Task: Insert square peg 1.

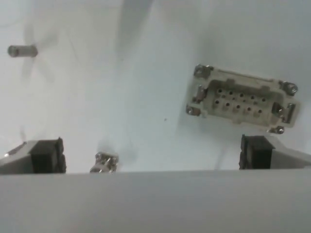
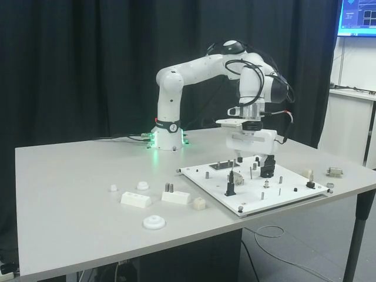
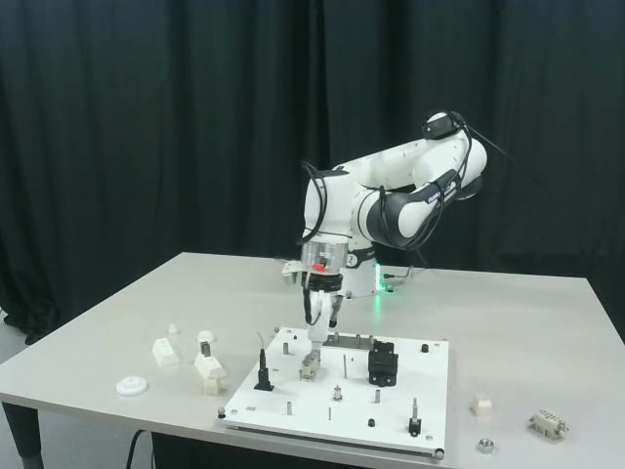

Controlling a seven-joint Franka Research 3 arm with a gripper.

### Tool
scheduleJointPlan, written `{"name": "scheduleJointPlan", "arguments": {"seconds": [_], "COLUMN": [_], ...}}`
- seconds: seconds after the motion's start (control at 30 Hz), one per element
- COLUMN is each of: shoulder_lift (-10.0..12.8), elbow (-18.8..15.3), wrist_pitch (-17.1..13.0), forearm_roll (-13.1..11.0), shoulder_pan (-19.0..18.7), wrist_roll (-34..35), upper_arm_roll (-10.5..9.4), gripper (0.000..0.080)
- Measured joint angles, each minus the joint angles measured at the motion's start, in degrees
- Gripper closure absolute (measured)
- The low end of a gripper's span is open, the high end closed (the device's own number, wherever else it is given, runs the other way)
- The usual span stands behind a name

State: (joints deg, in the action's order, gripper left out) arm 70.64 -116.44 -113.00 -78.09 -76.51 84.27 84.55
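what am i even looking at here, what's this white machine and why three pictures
It is a white robot arm bolted to a grey table. Two pictures come from cameras standing in the room; the third looks down from the arm's wrist, past the claw. The claw is open and holds nothing. It hangs over a white board studded with small pegs and fittings. The wrist view shows a multi-pin connector on the board. Loose white parts lie on the table beside the board.

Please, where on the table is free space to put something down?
The grey table is bare behind the small white parts, toward the arm's base. The white board, under the end effector, is crowded.
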Motion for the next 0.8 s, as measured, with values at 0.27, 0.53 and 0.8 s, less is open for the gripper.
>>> {"name": "scheduleJointPlan", "arguments": {"seconds": [0.27,0.53,0.8], "shoulder_lift": [0.0,0.0,0.0], "elbow": [0.3,0.4,0.4], "wrist_pitch": [1.3,3.3,4.6], "forearm_roll": [-2.4,-3.4,-3.5], "shoulder_pan": [0.1,0.0,-0.7], "wrist_roll": [-1.0,-1.3,-1.3], "upper_arm_roll": [-0.06,-0.1,-0.1], "gripper": [0.0003,0.0003,0.0003]}}
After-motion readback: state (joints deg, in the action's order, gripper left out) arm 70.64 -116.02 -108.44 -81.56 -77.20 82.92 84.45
